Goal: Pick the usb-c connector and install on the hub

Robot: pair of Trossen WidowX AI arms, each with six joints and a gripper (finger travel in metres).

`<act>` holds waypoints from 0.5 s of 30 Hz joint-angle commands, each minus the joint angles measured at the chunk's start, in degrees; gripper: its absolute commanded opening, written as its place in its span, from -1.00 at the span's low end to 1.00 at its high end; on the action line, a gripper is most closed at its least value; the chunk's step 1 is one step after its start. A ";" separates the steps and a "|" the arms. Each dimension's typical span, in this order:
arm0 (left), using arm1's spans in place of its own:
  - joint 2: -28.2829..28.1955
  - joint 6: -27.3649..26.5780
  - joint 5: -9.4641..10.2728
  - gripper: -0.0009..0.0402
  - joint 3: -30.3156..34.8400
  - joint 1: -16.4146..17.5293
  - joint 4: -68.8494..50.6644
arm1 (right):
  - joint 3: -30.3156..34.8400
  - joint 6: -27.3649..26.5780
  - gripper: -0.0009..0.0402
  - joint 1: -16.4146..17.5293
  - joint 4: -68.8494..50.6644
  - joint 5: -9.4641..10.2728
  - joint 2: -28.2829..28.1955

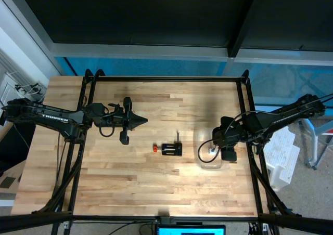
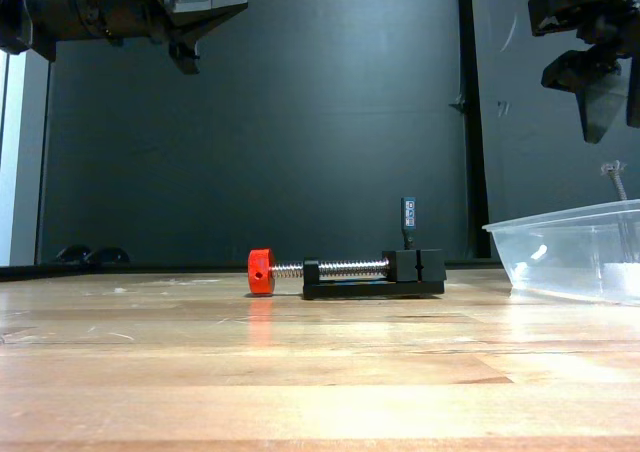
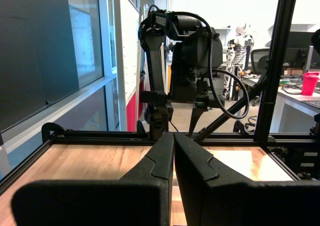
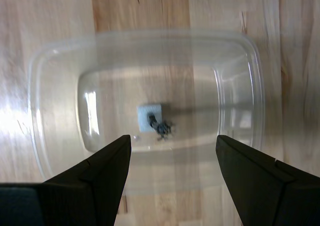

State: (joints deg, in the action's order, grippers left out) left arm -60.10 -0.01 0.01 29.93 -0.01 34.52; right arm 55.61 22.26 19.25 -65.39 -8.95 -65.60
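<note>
The usb-c connector (image 4: 150,117), a tiny whitish-grey square with a dark bit beside it, lies on the floor of a clear plastic tray (image 4: 52,66). My right gripper (image 4: 173,141) hangs open straight above it, well clear of the tray (image 1: 202,159). The hub (image 1: 171,149) is a black block with an orange-red knob (image 2: 261,271) on a threaded rod, resting mid-table left of the tray. My left gripper (image 1: 140,121) is shut on nothing, held high over the left half of the table and pointing at the right arm.
A thin upright post (image 2: 408,218) rises from the hub's right end. The black frame rails (image 1: 166,79) border the wooden table. The tray's rim (image 2: 560,222) stands higher than the hub.
</note>
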 commanded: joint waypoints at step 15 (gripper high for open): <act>-0.02 0.00 0.00 -0.96 0.02 0.00 0.02 | -5.49 -0.22 0.20 0.31 6.80 2.51 -1.70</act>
State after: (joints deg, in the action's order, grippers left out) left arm -60.10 -0.01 0.03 29.93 -0.01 34.52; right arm 50.87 22.11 19.53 -59.53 -6.39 -67.24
